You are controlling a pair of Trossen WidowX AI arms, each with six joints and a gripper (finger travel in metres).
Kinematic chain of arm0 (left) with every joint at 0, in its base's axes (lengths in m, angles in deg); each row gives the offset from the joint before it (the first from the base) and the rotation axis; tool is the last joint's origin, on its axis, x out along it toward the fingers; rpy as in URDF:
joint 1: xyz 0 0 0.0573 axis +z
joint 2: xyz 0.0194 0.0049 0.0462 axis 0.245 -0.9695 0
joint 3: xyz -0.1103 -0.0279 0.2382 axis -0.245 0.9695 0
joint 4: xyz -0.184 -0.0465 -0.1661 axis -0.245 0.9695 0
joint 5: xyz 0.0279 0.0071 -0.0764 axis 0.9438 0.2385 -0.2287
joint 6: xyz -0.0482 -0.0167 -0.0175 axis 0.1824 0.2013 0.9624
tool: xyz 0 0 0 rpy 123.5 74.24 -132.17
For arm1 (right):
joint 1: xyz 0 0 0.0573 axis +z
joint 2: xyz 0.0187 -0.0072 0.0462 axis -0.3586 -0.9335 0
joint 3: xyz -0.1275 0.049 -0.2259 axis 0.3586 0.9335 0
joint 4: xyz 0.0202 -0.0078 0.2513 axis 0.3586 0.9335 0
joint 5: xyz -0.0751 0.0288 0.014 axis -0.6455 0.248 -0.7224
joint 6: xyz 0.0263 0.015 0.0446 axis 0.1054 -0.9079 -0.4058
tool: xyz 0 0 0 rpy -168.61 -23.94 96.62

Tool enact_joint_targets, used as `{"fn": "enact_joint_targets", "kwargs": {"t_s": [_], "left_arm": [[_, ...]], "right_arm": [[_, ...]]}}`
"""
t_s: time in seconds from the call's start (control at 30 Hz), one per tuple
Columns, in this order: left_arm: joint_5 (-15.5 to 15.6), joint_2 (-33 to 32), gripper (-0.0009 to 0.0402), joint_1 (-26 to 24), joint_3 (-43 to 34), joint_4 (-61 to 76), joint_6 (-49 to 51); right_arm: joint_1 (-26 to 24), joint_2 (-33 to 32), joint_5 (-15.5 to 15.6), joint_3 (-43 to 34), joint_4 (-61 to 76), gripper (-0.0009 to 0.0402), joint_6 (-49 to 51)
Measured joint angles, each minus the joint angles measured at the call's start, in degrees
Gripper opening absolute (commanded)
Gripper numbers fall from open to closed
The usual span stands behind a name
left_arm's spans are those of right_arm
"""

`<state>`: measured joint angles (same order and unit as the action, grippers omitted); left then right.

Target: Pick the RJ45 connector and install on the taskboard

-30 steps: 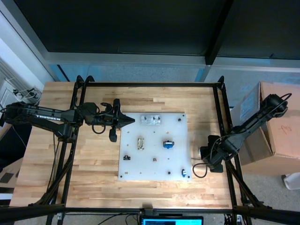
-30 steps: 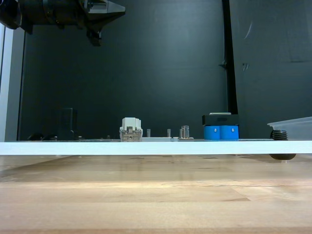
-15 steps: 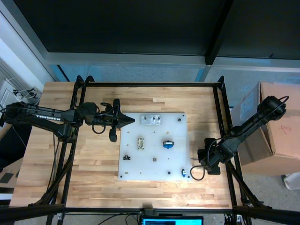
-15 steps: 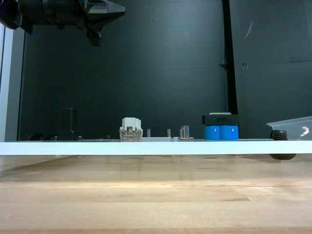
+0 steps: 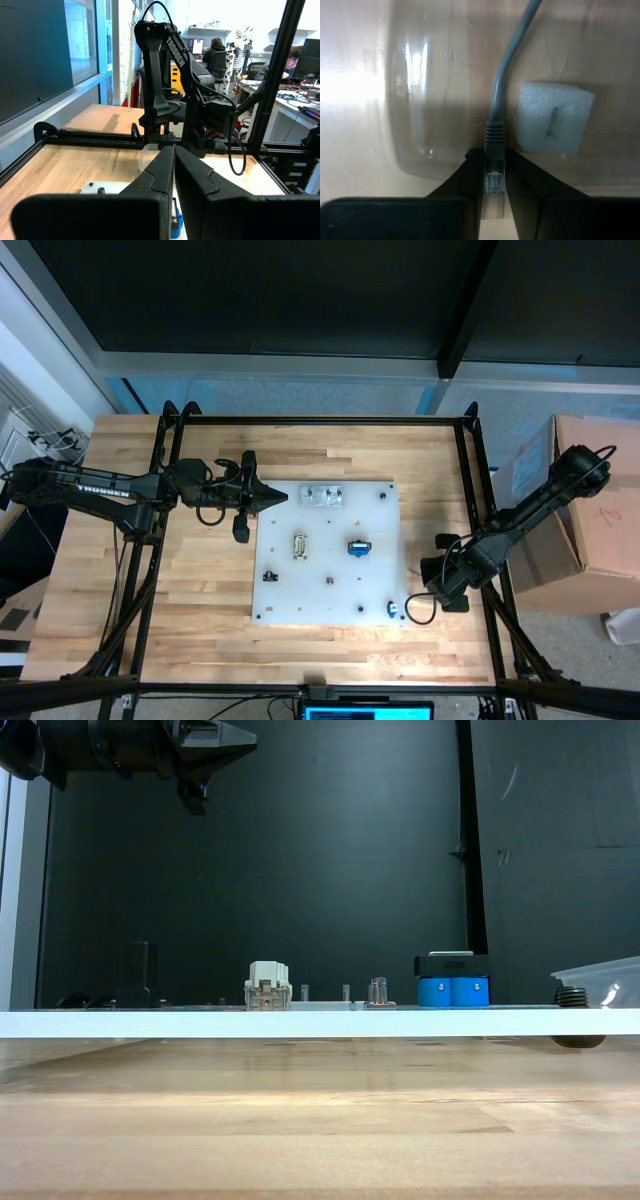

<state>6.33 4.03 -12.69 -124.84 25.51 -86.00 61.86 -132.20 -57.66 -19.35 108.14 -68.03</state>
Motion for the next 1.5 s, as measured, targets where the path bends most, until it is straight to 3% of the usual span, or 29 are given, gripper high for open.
{"fn": "enact_joint_targets", "kwargs": {"t_s": [0.33, 0.63, 0.9, 1.1, 1.2, 1.4, 1.5], "left_arm": [[-0.02, 0.00, 0.0001, 0.00, 0.00, 0.00, 0.00], [0.00, 0.02, 0.0001, 0.00, 0.00, -0.02, -0.02], [-0.02, 0.00, 0.0001, 0.00, 0.00, 0.02, -0.02], [-0.02, 0.02, 0.0001, 0.00, 0.00, 0.00, 0.00], [-0.02, 0.02, 0.0001, 0.00, 0.00, 0.00, -0.02], [-0.02, 0.00, 0.0001, 0.00, -0.07, -0.44, -0.02], [0.04, 0.00, 0.0001, 0.00, -0.94, -0.83, -0.02]], "right_arm": [[-0.02, 4.44, 0.74, -2.64, 5.53, 0.0025, -0.20], [-1.29, 9.40, -0.15, -6.69, 12.74, 0.0007, -1.46], [-8.87, 15.78, -6.47, -8.35, 8.98, 0.0004, -1.40], [-18.18, 16.63, -7.26, -11.37, 3.37, 0.0004, 9.40], [-23.89, 16.59, -5.62, -12.74, -1.18, 0.0004, 15.74], [-34.64, 16.59, 2.32, -13.66, -17.05, 0.0004, 26.88], [-38.73, 16.55, 4.72, -13.07, -24.15, 0.0004, 29.70]]}}
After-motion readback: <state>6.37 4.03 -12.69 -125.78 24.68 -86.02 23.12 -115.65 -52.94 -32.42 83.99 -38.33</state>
